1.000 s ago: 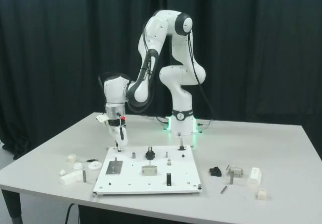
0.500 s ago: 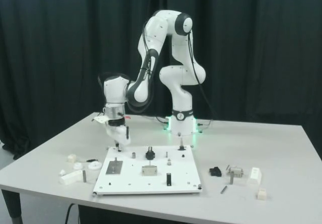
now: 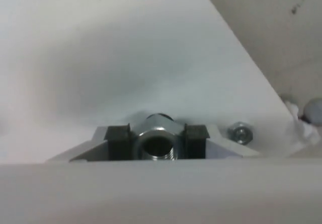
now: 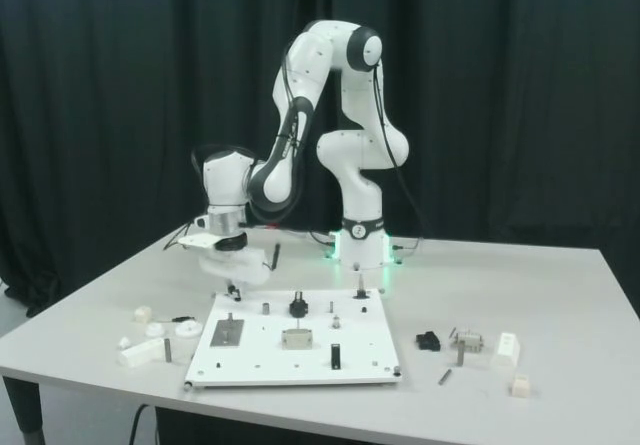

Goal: Remove bolt 4.

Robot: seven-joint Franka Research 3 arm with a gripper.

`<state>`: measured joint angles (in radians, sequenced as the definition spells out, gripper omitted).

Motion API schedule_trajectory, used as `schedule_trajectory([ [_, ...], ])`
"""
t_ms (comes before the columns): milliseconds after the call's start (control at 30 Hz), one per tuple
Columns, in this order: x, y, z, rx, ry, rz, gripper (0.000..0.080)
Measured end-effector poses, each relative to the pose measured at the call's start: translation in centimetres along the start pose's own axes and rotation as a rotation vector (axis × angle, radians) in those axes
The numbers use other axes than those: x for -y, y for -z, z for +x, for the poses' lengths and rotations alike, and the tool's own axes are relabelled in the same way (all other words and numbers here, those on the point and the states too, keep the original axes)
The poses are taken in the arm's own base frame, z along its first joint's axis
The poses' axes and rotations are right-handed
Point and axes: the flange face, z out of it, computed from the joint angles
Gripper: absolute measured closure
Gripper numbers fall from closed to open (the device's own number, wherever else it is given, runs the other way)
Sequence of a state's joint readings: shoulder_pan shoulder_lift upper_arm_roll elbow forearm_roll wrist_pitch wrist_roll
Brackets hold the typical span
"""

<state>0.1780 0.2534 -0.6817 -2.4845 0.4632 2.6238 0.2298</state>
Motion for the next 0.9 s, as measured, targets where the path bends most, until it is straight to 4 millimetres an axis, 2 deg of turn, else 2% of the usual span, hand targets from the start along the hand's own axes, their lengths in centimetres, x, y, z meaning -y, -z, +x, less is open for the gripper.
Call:
schedule_trajectory([
  [900, 0.07, 0.01, 0.3, 0.027, 0.706, 0.0, 0.0577],
])
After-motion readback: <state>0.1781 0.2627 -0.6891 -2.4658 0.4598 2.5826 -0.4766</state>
